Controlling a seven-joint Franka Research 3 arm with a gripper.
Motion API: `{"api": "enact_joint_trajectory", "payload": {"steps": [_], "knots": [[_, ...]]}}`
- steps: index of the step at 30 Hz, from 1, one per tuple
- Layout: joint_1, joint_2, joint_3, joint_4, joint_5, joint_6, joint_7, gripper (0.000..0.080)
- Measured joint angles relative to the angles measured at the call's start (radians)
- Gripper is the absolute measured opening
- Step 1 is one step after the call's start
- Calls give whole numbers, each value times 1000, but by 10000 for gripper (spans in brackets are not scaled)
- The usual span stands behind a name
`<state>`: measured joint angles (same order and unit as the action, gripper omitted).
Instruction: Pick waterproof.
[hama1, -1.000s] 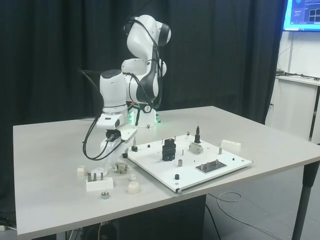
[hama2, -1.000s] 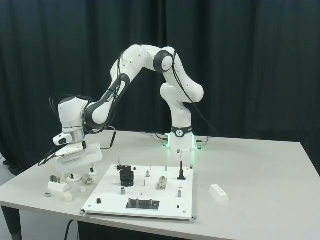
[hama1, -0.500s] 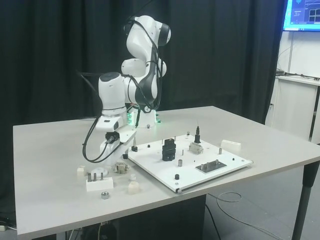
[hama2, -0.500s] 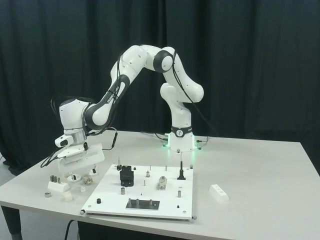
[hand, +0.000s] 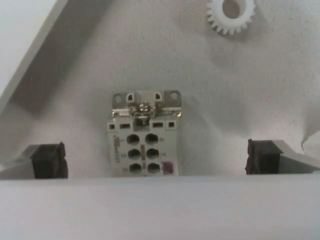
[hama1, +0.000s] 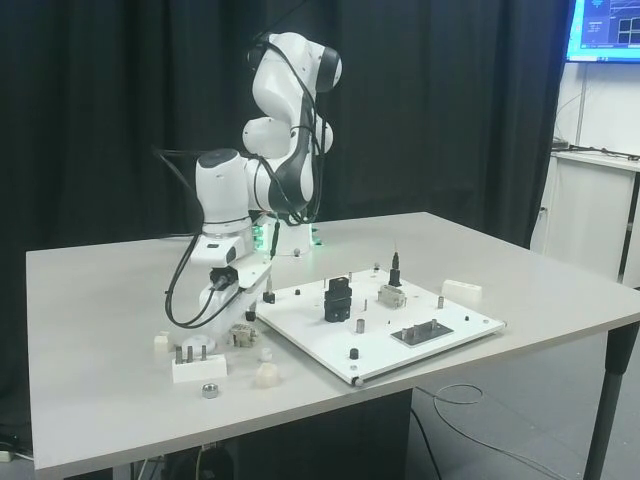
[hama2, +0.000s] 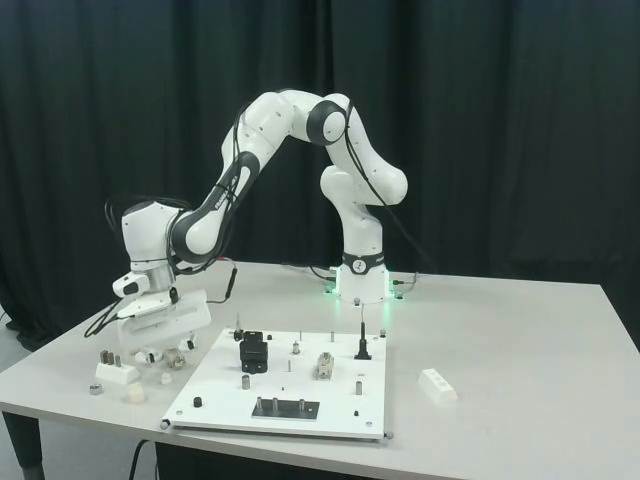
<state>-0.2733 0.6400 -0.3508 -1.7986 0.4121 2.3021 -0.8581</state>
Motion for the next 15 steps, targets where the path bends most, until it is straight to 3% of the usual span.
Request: {"api": "enact_joint_trajectory", "payload": {"steps": [15], "knots": [[0,6,0,-32,48,49,-35,800]]}}
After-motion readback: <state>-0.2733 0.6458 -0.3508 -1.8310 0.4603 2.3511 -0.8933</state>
